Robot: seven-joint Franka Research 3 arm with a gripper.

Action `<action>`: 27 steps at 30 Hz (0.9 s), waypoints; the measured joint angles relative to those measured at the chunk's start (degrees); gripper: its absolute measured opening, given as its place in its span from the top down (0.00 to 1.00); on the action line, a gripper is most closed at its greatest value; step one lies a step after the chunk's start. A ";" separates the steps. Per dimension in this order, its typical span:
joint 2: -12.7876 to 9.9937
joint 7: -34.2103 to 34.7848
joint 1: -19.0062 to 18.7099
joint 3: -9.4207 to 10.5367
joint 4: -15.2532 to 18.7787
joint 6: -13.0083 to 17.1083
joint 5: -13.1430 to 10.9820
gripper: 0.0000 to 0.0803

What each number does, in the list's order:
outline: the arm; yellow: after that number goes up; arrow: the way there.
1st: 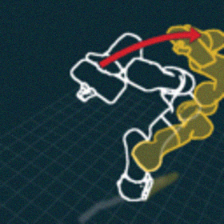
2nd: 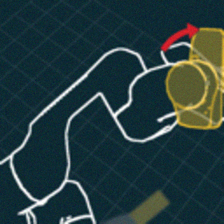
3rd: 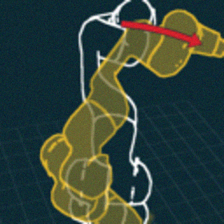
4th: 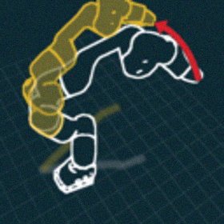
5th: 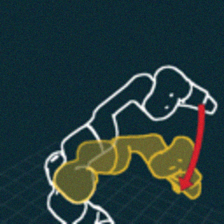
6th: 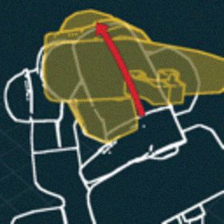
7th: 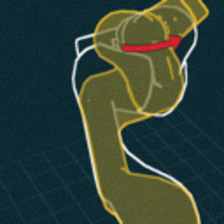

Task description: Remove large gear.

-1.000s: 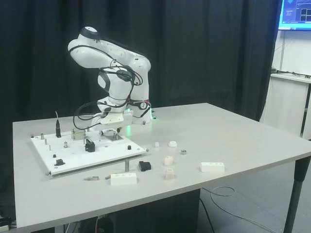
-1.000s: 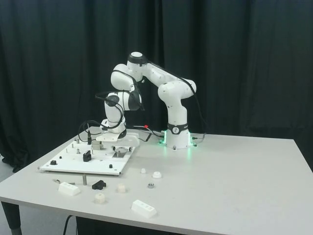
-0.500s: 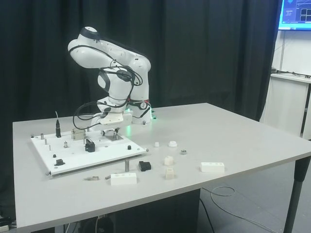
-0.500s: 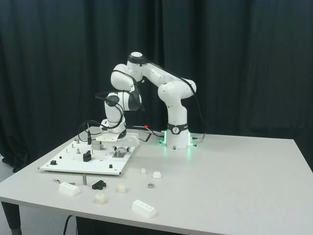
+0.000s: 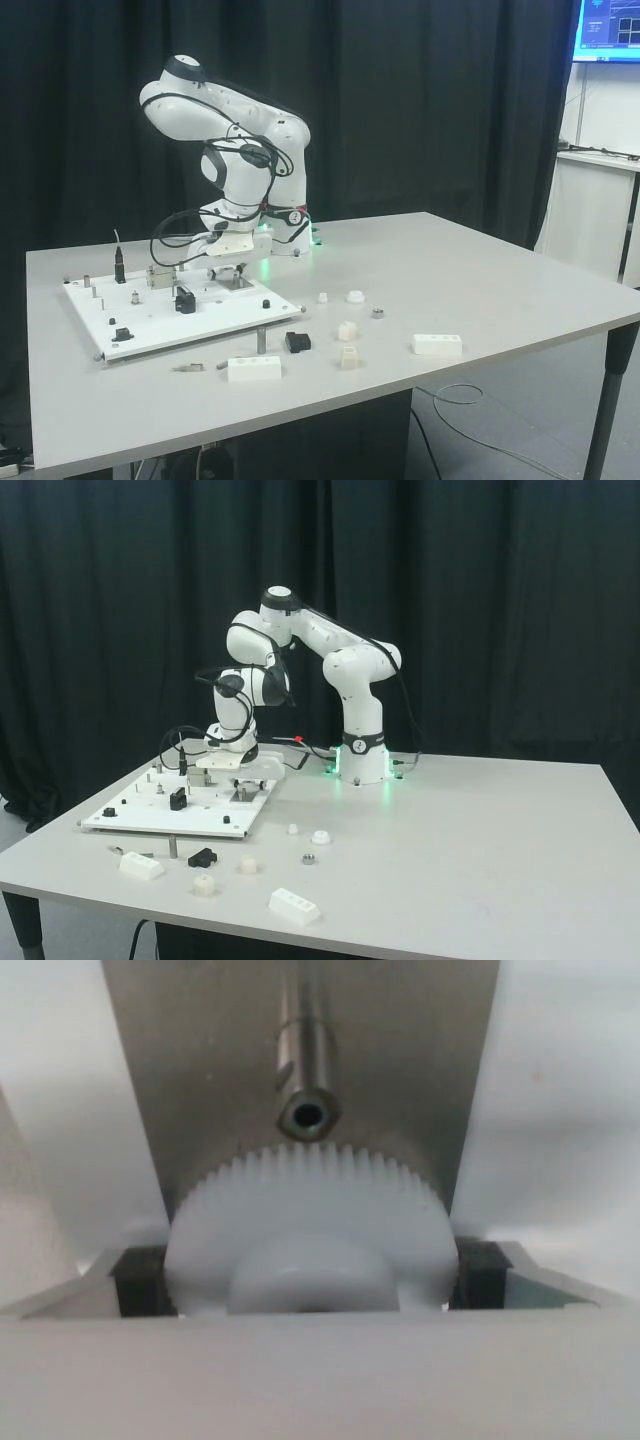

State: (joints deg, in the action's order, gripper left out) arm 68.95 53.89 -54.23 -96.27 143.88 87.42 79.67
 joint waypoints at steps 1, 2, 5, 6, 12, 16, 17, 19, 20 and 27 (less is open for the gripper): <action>0.00 0.00 0.00 0.00 0.00 0.00 0.00 0.25; 0.00 0.00 0.00 0.01 0.00 0.00 0.00 0.25; 0.00 0.00 0.00 0.03 0.00 -0.04 0.00 0.25; 0.00 0.00 0.00 0.03 0.00 -0.05 0.00 0.26; 0.00 0.00 0.00 0.20 0.04 -0.29 -0.04 0.26; 0.00 0.00 0.01 0.54 0.08 -0.70 -0.16 0.26; 0.00 0.00 0.00 0.62 0.10 -0.80 -0.19 0.26; 0.00 0.00 0.00 0.75 0.12 -0.95 -0.22 0.26; 0.00 0.00 0.00 0.78 0.13 -0.99 -0.22 0.26; 0.01 0.00 0.00 0.89 0.15 -1.11 -0.22 0.26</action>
